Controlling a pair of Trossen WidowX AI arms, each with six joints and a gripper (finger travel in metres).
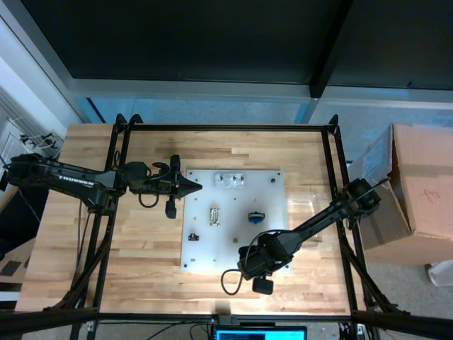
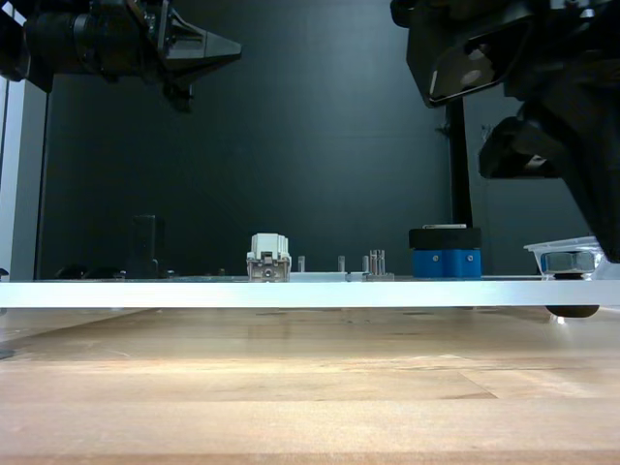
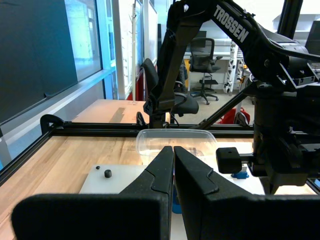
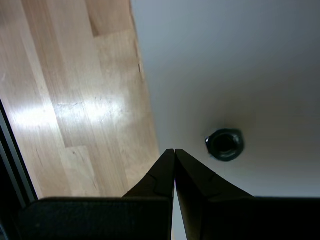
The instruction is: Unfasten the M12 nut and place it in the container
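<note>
Right gripper [image 4: 174, 150]: fingers closed tip to tip, empty, pointed straight down over white board [image 1: 233, 248] at roughly 5 o'clock of its middle. M12 nut [image 4: 224, 144]: on its stud, ribs hidden, just beside those tips, not between them; probably wants jaws opened and centred over it before any unscrewing. Container [image 3: 150, 142]: off board's right edge, 2 o'clock from right gripper, way there seemingly unobstructed. Blue block [image 1: 255, 217]: 12 o'clock, near. Left gripper [image 3: 173, 147]: closed, empty, raised high over board's 10 o'clock edge, well apart.

White "TROSSEN" lettering along the right arm [image 3: 230, 22]
</note>
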